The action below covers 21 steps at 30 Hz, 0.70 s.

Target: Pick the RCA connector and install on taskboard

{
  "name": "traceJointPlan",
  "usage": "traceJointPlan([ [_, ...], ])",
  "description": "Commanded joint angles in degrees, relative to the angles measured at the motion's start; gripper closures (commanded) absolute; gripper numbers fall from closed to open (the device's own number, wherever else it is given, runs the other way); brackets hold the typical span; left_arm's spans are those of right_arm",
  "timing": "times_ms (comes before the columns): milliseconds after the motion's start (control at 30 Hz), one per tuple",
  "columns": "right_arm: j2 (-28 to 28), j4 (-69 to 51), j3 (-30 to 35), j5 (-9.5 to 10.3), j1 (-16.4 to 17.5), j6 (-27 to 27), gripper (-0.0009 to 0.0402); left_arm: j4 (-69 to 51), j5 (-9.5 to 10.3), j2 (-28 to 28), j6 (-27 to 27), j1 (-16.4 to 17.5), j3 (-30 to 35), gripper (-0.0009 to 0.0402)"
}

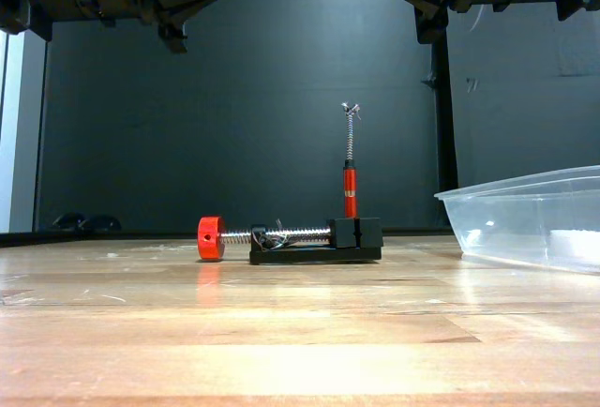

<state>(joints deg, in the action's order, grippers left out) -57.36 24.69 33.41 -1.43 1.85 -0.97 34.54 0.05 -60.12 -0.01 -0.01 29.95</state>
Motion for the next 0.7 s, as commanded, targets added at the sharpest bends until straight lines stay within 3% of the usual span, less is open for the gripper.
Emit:
traceJointPlan([
  [33,0.0,0.0,0.0,-0.02,0.0,0.0,0.0393,0.0,-0.02,0.0,0.0,0.0,0.0,0.0393],
  [700,0.0,-0.5,0.0,-0.02,0.0,0.0,0.0393,0.0,-0.02,0.0,0.0,0.0,0.0,0.0393],
])
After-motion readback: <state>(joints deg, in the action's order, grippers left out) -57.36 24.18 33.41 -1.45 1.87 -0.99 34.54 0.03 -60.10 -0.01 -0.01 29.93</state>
